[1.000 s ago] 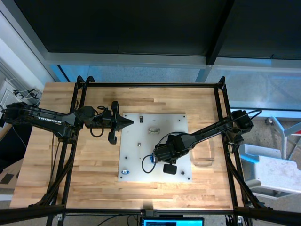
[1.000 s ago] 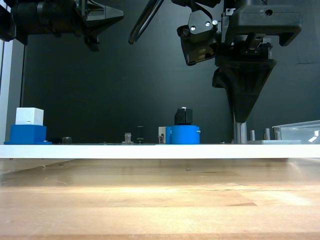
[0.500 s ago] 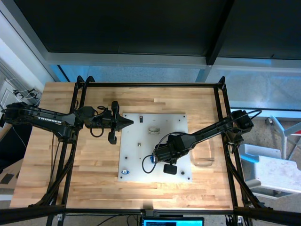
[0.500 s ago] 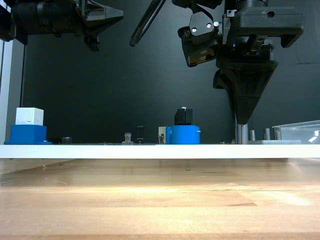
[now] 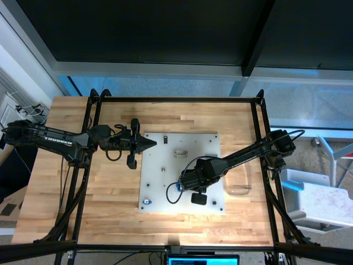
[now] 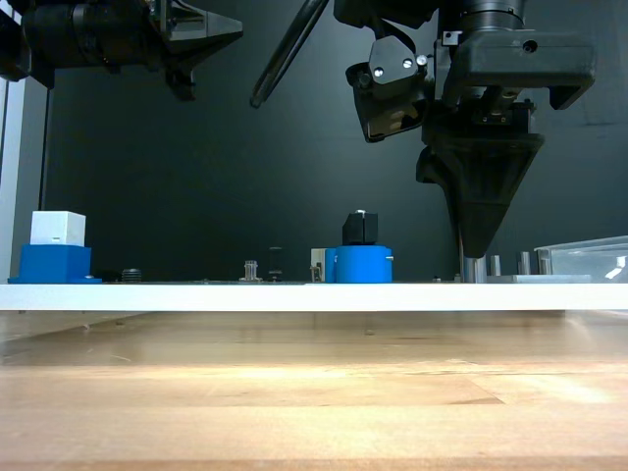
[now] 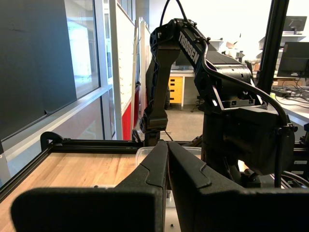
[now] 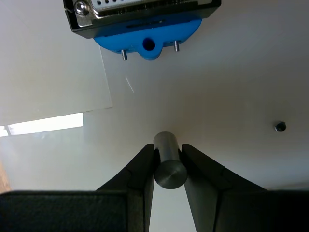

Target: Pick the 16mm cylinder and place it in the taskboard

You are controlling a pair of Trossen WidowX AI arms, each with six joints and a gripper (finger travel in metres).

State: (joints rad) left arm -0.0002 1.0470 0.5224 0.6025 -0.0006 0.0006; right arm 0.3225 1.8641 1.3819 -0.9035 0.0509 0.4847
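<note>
My right gripper (image 8: 166, 155) grasps the 16mm cylinder (image 8: 169, 166) between its jaws, and the taskboard (image 8: 231, 72) is just below them. I judge picking is done; seating and release are left. The left gripper (image 7: 167, 145), jaws clenched, hangs at the taskboard's edge.

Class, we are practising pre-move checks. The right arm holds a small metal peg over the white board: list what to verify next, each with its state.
1. Grip on the small silver-grey metal cylinder by the right gripper: ok.
2. Cylinder upright over the flat white square taskboard: ok.
3. Alignment with the hole beneath: cannot tell, hidden.
4. Cylinder apart from the blue plastic connector: ok.
5. Parked left gripper, shut, high at the board's left edge: ok.
</note>
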